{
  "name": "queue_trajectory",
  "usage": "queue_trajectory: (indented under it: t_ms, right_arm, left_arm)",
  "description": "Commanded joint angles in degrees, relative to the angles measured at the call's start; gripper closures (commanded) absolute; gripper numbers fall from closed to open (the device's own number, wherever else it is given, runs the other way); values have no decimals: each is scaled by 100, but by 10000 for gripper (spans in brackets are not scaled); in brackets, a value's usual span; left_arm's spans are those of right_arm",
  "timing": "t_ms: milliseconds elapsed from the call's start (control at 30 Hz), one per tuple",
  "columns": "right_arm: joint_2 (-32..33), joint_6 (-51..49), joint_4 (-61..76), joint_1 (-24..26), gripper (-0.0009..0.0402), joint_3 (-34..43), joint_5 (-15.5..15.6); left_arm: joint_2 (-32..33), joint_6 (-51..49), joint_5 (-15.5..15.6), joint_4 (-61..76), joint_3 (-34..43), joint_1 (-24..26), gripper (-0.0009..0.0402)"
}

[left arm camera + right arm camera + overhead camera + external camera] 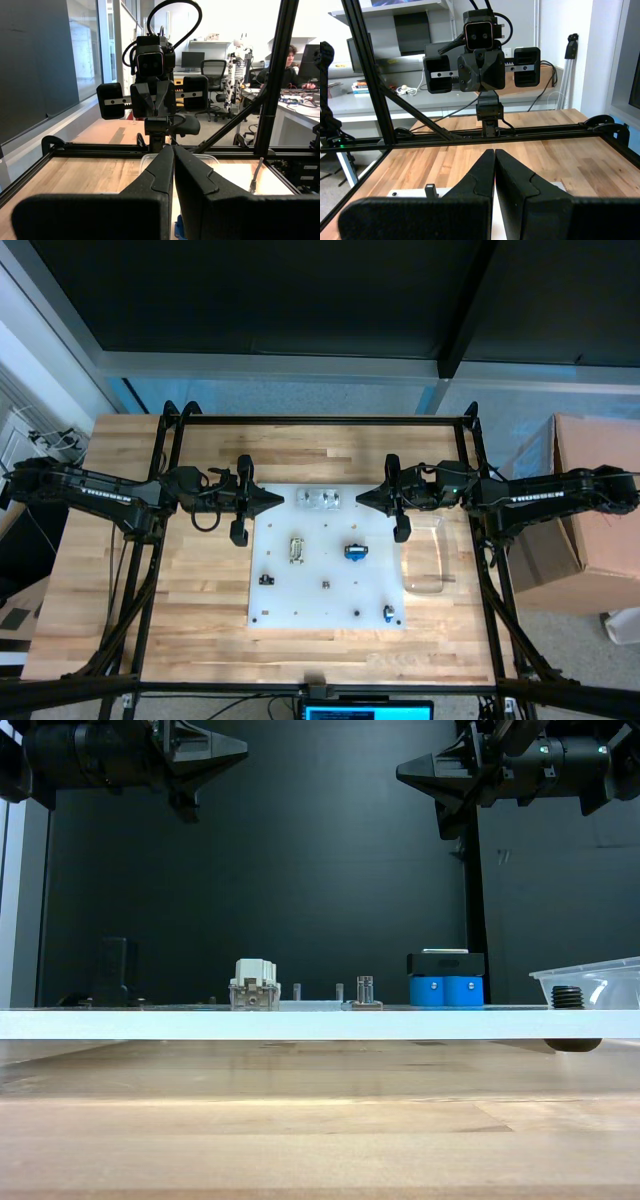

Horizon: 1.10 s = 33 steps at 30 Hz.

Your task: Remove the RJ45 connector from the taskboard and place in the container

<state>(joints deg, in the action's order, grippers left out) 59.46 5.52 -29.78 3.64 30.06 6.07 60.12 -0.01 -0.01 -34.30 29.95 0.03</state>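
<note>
The white taskboard (300, 600) lies mid-table. A pale beige connector (297, 550), which I take for the RJ45 connector, stands upright in its seat on the board (253, 990), held by neither gripper. The clear container (430, 560) sits against the board's right edge (590, 982). My left gripper (280, 500) hovers high over the board's far left edge, shut and holding nothing (173, 150). My right gripper (360, 500) faces it from the right at the same height, also shut with nothing in it (494, 152). Both are well above the connector (245, 758) (400, 767).
A blue block (355, 551) stands right of the connector (446, 985). A clear part (322, 500) lies at the board's far edge. Small fittings dot the near half, including one at the front right (388, 614). A black frame (320, 421) rings the table.
</note>
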Motion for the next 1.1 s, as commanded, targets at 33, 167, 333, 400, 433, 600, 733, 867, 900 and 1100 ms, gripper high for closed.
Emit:
queue_trajectory:
  t_ms: [33, 167, 333, 400, 433, 600, 733, 867, 900, 1100]
  right_arm:
    - [-7, 0, -4, -28, 393, 0, -452]
    - [-7, 0, -7, -26, 393, 0, -452]
    - [-7, 0, -7, -26, 393, 0, -452]
    - [-7, 0, -7, -26, 393, 0, -452]
    - [-7, 0, -4, -28, 393, 0, -437]
    - [-28, 4, 223, -184, 393, 140, -457]
    - [-22, -48, 1161, -435, 393, 525, -450]
    - [-7, -96, 2175, -787, 393, 940, -485]
    - [-7, -72, 2409, -879, 393, 1034, -492]
    - [-7, 354, 3958, -1290, 394, 1545, -505]
  left_arm:
    - [-2, 0, 0, -2, 0, -2, 393]
    - [-2, 0, 0, -2, 0, -2, 393]
    - [-2, 0, 0, -2, 0, -2, 393]
    - [0, 0, 0, -2, 0, -2, 393]
    - [0, 0, 0, -2, 0, -2, 393]
    - [-2, 0, 0, -2, 0, -4, 393]
    - [-2, 0, 0, -2, 0, -2, 393]
    - [-2, 0, 0, -2, 0, -2, 393]
    - [0, 0, 0, -2, 0, -4, 393]
    - [-2, 0, 0, -2, 0, -2, 393]
